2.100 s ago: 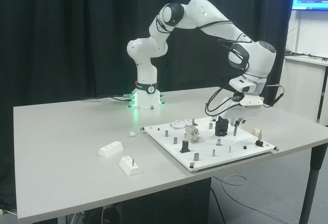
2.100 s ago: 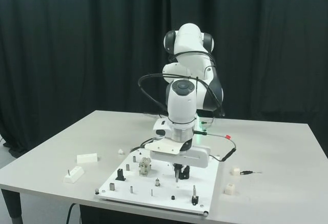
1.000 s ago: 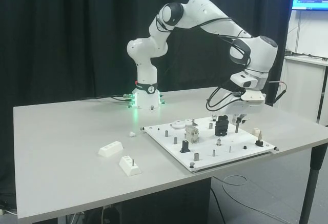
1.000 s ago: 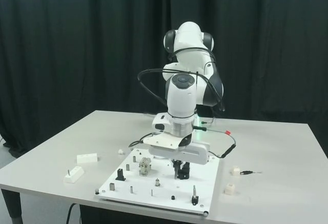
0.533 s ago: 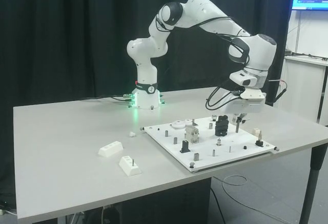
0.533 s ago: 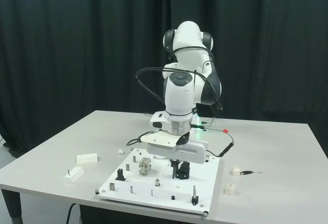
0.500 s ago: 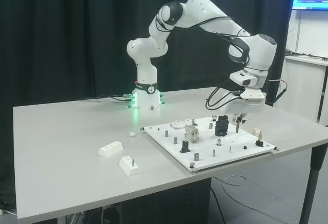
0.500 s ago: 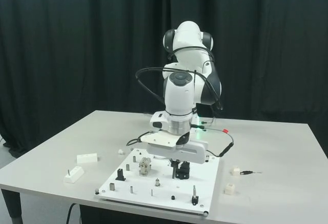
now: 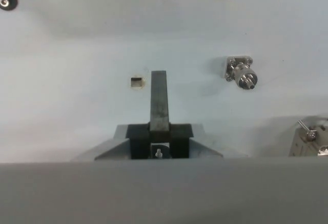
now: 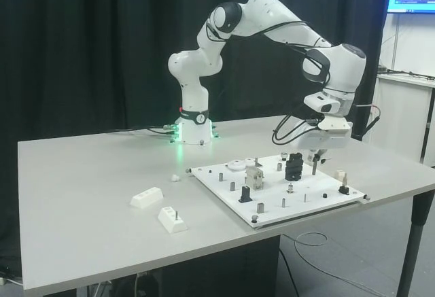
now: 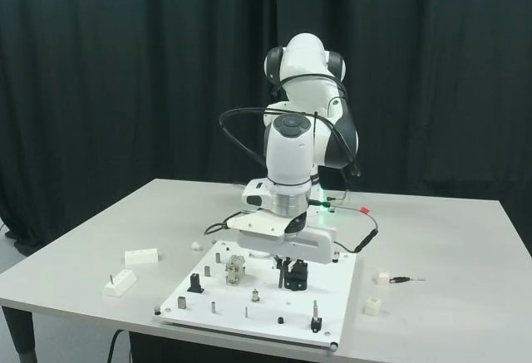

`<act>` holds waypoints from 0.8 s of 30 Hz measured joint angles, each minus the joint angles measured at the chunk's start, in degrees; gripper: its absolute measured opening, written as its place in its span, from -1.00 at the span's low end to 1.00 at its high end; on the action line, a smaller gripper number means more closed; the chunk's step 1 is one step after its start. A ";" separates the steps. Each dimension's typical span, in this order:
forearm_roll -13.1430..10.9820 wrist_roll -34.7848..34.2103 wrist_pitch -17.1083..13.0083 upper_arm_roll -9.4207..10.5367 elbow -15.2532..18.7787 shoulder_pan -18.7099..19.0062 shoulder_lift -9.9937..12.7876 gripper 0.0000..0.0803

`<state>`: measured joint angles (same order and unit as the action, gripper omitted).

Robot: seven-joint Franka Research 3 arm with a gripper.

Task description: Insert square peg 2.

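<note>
Wrist view shows you the gripper (image 9: pixel 159 141) clamped on the square peg (image 9: pixel 158 99), whose tip hangs just beside the square hole (image 9: pixel 136 82) in the white board (image 9: pixel 77 101).

Gripper (image 9: pixel 159 139) holding square peg (image 9: pixel 158 100) above board (image 9: pixel 77 96), beside square hole (image 9: pixel 137 82)

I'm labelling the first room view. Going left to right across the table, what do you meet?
White block → white block with a pin → small white piece → white board → claw holding the peg → small white part.
</note>
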<state>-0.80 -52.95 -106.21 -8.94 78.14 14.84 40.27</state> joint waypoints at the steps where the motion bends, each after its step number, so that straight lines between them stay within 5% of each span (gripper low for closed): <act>1: 0.00 0.00 0.05 0.00 0.04 -0.02 -0.05 -0.82; 24: -0.99 1.96 -0.27 0.11 1.28 -0.70 -0.18 -0.82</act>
<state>-1.80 -50.99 -106.48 -8.83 79.43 14.14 40.08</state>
